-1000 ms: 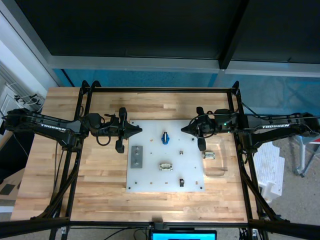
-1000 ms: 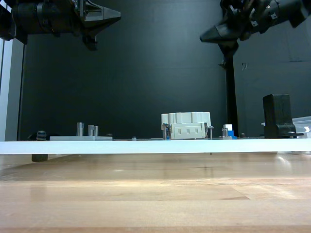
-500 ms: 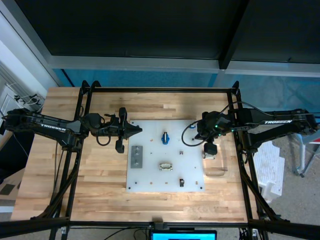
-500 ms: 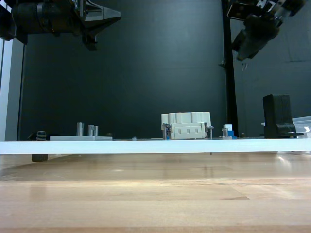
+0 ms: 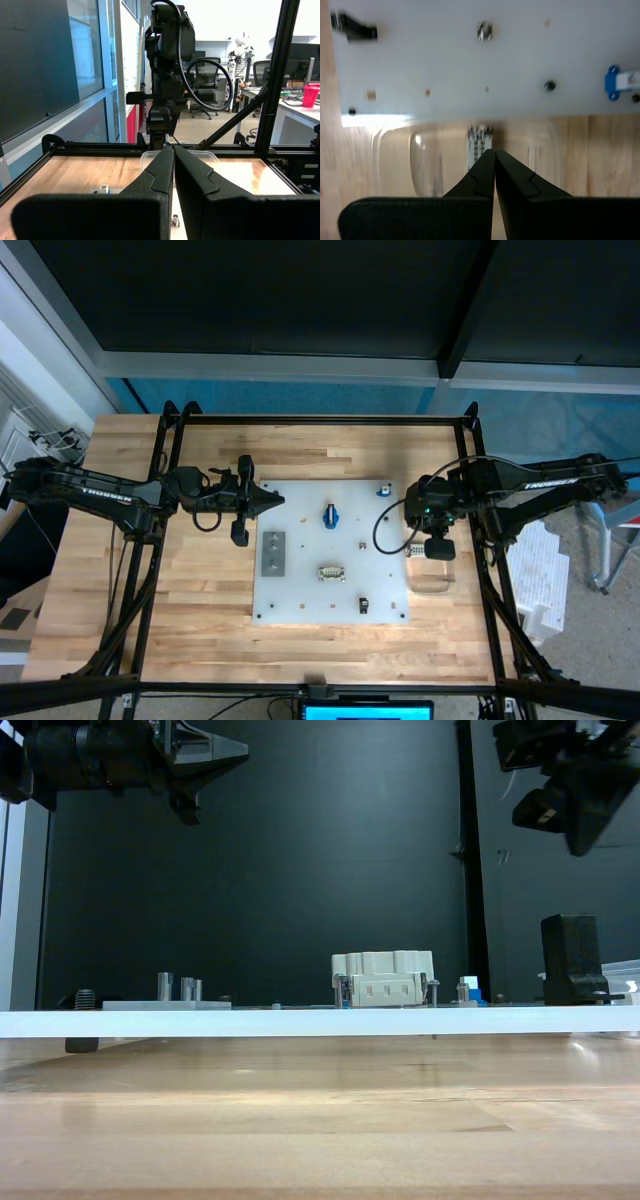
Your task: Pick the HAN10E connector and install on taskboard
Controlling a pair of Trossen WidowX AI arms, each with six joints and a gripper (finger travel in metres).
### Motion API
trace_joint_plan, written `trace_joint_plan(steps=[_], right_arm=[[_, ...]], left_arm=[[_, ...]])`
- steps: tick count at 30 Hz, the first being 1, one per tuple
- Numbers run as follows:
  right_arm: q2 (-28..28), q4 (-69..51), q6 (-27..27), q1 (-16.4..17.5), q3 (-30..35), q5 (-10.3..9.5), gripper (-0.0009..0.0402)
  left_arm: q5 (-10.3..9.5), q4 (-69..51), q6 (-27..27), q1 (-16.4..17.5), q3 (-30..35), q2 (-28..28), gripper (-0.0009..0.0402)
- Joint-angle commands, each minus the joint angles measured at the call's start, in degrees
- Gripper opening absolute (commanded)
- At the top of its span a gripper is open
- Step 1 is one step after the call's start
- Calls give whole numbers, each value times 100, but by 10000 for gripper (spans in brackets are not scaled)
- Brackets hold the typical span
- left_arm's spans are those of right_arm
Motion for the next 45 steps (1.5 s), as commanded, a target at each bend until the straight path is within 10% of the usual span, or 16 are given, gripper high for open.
trace_joint_plan(steps=[1,14,28,45], right_arm=[[4,-238,92,127,-7,9,0],[20,-437,306,179,-55,7,8],[459,-17,433,236,-437,118,198],[466,811,643,393,-1272,330,251]], left_arm=[[0,2,0,0,2,2,1],[0,0,0,0,2,2,1],[0,0,0,0,2,2,1],[0,2,0,0,2,2,1]])
